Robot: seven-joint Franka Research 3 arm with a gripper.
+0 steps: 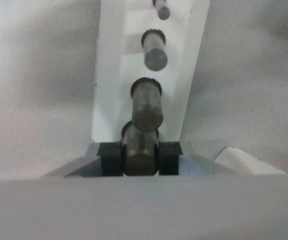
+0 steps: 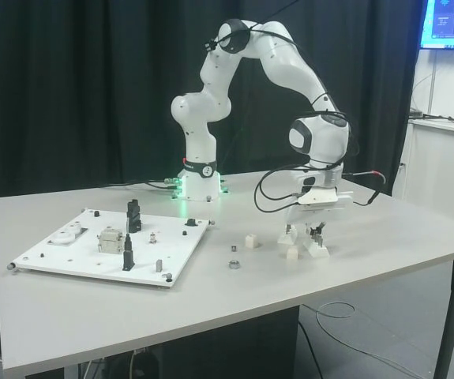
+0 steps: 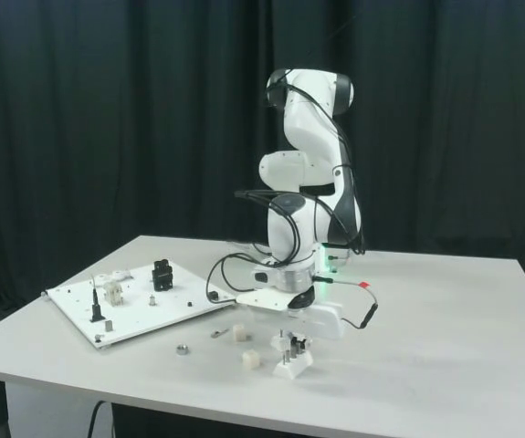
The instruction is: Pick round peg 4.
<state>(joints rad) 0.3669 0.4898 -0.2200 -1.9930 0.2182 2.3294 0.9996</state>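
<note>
While the claw [image 1: 140, 157] sits low over the white peg holder [image 1: 114, 75], its 2 black pads [image 1: 109, 159] are closed against the sides of round peg 4 [image 1: 140, 150], the thickest peg at the near end of the row. That peg stands upright in its socket in the holder, which rests on the grey counter [image 2: 384, 237] in front of the arm's base. The grip looks centred, 1 pad on each flank, so the step in hand is probably the lift. To do it well, I would draw straight up along the peg's axis with no tilt until the peg is free of its socket, since any sideways pull could jam it or drag the light holder along. The neighbouring peg [image 1: 146, 105] stands just beside it and should not be brushed.

Counted in the wrist view: 4 pegs in 1 row, 1 holder. The first room view shows 2 small white blocks [image 2: 251, 241] near the holder, 1 small ring [image 2: 233, 263], and 1 white assembly board [image 2: 179, 257] well apart.
</note>
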